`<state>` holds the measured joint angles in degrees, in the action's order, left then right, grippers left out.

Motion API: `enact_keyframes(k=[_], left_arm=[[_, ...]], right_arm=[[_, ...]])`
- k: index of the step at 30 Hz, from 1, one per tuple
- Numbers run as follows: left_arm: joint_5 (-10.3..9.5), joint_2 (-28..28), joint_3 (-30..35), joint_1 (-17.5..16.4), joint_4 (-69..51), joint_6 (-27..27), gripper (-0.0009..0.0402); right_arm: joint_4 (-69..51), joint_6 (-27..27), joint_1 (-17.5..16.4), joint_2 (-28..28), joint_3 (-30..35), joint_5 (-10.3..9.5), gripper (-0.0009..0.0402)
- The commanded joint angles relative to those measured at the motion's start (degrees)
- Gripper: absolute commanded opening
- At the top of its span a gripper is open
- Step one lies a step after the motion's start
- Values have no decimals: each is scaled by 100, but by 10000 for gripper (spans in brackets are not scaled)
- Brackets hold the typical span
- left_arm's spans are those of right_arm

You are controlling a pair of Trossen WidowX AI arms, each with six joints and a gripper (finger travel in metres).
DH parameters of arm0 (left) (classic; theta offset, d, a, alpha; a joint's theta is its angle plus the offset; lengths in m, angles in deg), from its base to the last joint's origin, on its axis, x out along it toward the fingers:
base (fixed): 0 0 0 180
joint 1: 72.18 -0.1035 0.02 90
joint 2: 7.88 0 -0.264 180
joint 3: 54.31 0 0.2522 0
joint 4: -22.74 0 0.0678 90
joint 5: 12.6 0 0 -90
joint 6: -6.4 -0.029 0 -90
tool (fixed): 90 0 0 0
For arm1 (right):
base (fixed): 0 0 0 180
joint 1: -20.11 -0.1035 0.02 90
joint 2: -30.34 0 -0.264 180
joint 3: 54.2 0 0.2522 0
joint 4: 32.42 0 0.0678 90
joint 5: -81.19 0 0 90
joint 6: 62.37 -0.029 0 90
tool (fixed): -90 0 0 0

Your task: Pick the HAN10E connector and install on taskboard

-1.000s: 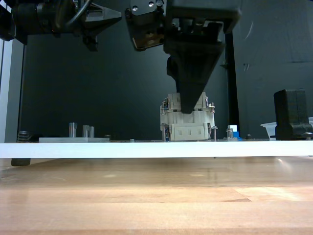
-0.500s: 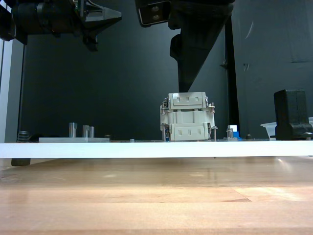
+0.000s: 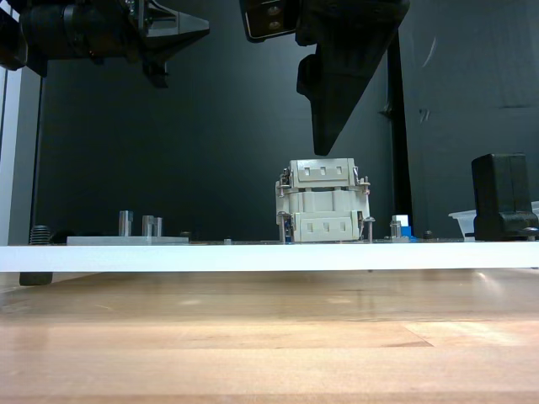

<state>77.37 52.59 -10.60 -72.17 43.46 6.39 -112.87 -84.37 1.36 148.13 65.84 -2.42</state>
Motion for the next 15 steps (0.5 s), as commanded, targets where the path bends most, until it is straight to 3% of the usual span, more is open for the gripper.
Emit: enact_keyframes(k=[1,7,15], left_arm=[[2,2,0,-2,0,0,1],[2,2,0,-2,2,0,1],[2,2,0,0,2,0,1]], right_arm=[[-11,151,72,-133,-48,-2,330],[114,614,269,-741,-542,0,314],[798,975,625,-1888,-1696,4,226]])
